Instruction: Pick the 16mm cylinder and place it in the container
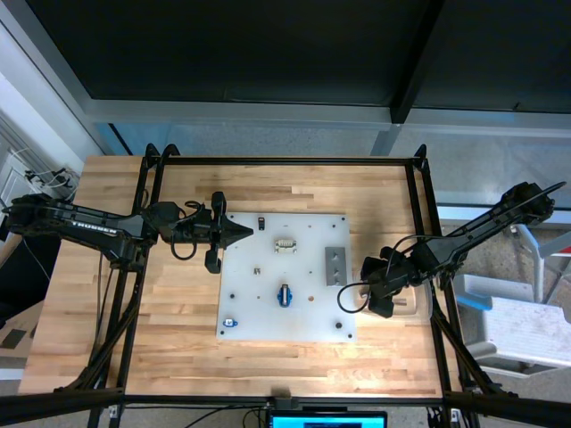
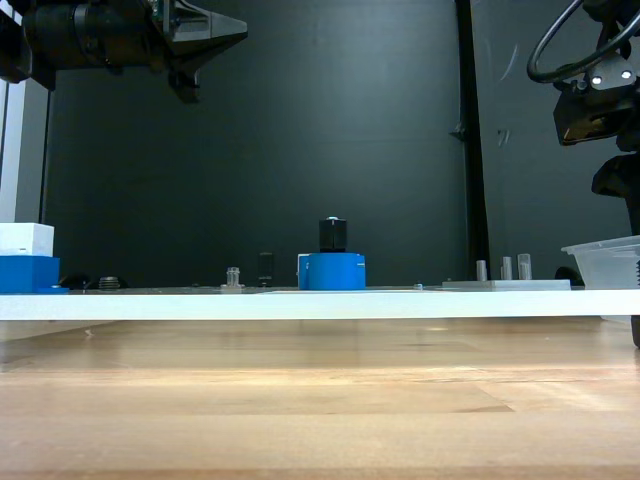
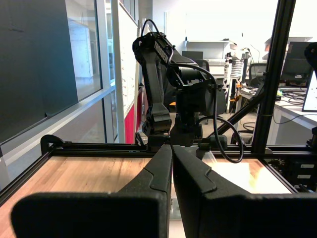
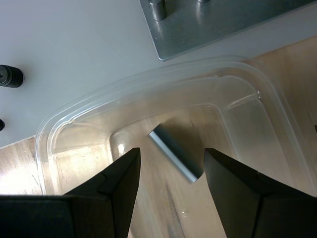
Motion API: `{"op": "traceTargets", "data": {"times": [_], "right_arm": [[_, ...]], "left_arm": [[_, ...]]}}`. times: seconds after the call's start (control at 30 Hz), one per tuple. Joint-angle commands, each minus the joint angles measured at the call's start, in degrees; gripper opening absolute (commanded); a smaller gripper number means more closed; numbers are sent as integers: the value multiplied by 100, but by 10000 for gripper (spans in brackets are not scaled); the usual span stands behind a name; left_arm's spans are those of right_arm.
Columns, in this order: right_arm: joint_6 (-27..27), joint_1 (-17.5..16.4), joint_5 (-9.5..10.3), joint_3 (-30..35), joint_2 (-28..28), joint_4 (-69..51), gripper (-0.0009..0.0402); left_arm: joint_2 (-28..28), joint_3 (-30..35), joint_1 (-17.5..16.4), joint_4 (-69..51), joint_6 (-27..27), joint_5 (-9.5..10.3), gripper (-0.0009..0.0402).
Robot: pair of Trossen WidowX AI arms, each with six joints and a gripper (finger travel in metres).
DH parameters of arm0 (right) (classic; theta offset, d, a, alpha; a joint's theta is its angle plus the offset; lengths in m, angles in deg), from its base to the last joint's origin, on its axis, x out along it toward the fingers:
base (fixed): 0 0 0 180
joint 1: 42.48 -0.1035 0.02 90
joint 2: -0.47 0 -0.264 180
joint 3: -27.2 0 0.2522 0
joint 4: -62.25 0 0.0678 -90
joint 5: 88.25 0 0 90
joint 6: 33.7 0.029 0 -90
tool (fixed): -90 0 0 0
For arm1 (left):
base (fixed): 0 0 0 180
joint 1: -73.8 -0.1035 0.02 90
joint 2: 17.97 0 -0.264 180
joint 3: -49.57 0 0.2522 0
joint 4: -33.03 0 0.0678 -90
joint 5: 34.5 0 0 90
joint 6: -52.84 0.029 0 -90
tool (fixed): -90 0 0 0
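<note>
1. The right tool (image 4: 171, 157) hangs over the container (image 4: 43, 148), fingers spread, with free room on either side of the 16mm cylinder (image 4: 173, 153) lying inside.
2. The container's walls and the pegged grey block (image 4: 208, 25) just beside its rim crowd that spot.
3. The left tool (image 1: 243, 232), fingers together, hovers high at the left edge of the board (image 1: 268, 312), clear above it.

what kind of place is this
Probably a robotics lab in an office-like room. A framed wooden table carries a white test board, and office desks stand behind it. The left gripper hangs shut over the board's edge, the right gripper open above the clear tub.
</note>
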Motion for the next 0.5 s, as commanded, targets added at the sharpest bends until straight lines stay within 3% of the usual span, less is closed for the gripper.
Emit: {"op": "traceTargets", "data": {"times": [0.03,0.5], "right_arm": [[2,0,0,2,-2,2,173],[24,0,13,2,-2,4,166]], "left_arm": [[0,2,0,0,2,-2,0],[0,2,-2,2,2,-2,0]]}}
